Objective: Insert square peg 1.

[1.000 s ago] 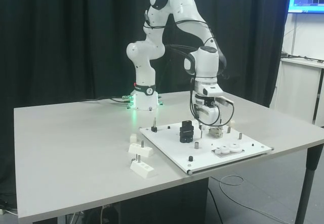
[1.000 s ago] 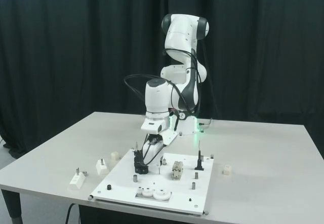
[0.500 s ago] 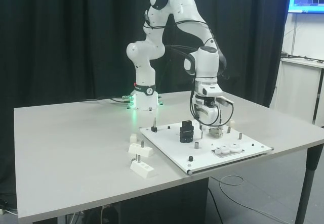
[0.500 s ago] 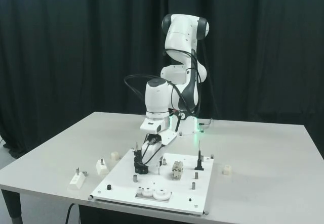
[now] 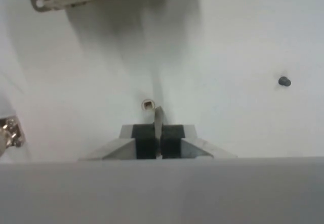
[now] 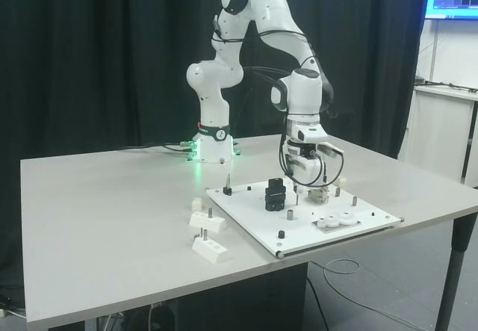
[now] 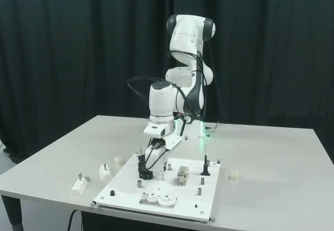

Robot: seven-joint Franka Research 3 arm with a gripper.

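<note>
Fingers (image 5: 145,142) clamped on square peg 1 (image 5: 158,119) in the wrist view, its tip just beside the square hole (image 5: 147,104), not yet in. From both room views, I'm low over the white board (image 6: 351,230) near the black block (image 7: 142,167); any tilt or offset and I'd say the peg jams on the rim.

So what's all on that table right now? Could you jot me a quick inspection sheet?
Surface: grey table carrying a white board.
Job's things: thin square peg held upright, its tip beside a small square hole in the board.
Clutter: two white blocks off the board; black fixture, white gears and small pegs on it.
Grippers: gripper shut on the peg.
Cables: black cables looping along the arm.
Surroundings: black curtains; green light at the arm's base.
</note>
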